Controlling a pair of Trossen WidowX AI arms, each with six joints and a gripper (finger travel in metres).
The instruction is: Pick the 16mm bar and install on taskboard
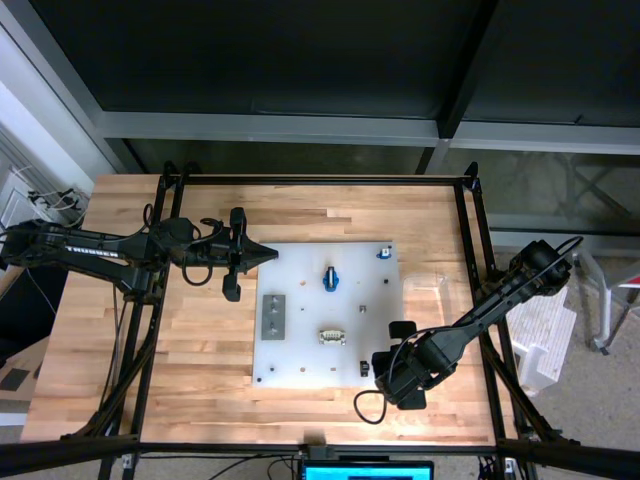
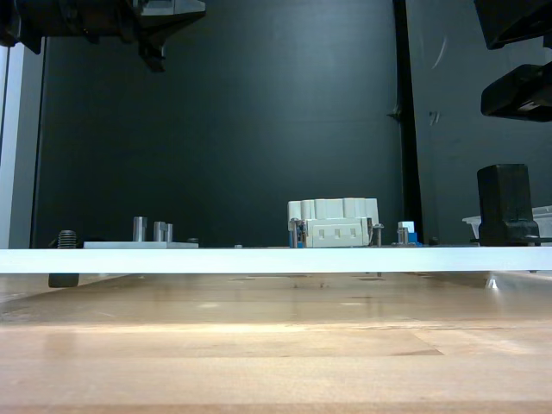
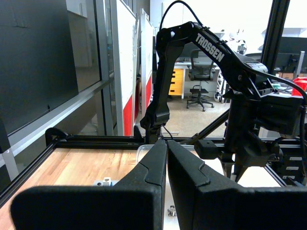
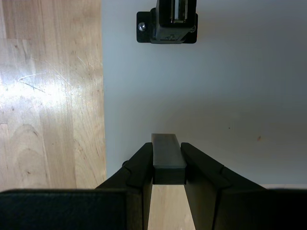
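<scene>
**Finding.** The bar (image 4: 166,146) is clamped between the fingers of the right hand (image 4: 167,160), with its end standing out past the fingertips. It is held over the white board (image 4: 216,96) near the board's edge, just beside the bare desk (image 4: 48,96), and it is clear of any seat. The left hand (image 3: 166,148) is held high near the board's far left corner, its fingers pressed together on nothing.

**Step in hand.** This is judged to be the carry to the seat. The seat is presumed to lie in the grey block (image 1: 273,318) on the board's left half, though this cannot be confirmed. It is advised that:
- the bar be kept firmly gripped and not allowed to tilt in the fingers;
- it be carried above the white connector (image 1: 333,337) and the blue knob (image 1: 331,278);
- it be squared to the opening before descent and lowered slowly;
- clearance from the left hand be watched.

**Count.** Two arms, two hands, one bar, one board, one grey block, one white connector, one black socket (image 4: 167,21) and three upright pegs (image 2: 139,229) on the grey block are counted.
</scene>
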